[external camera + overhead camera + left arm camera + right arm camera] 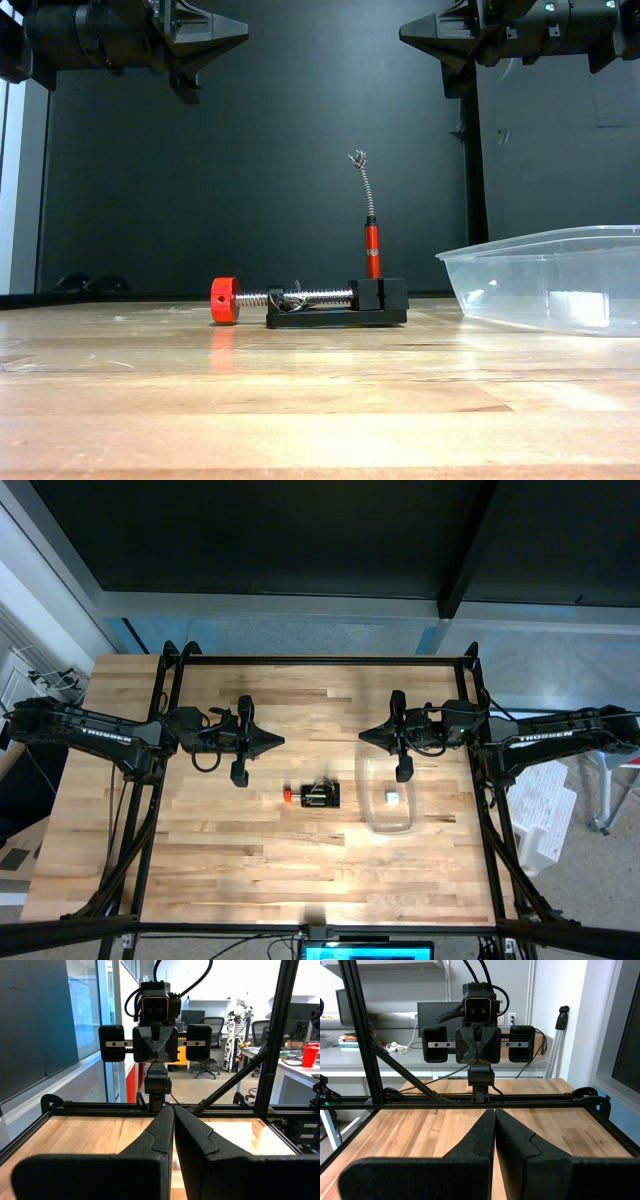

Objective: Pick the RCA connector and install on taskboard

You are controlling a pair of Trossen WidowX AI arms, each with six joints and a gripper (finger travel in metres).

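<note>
Low view | connector [372, 250] upright on vise [340, 303], midway between table [200, 870] side edges | left gripper [280, 742], right gripper [364, 734] clenched empty, raised | looks seated: keep arms off cable [365, 185].

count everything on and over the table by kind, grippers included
grippers: 2, left gripper high over the table's left half, right gripper high over its right half, both shut and empty
vise: 1
connector: 1, standing on the vise, nothing holding it
clear tray: 1
white block: 1, inside the clear tray
total: 6
</note>
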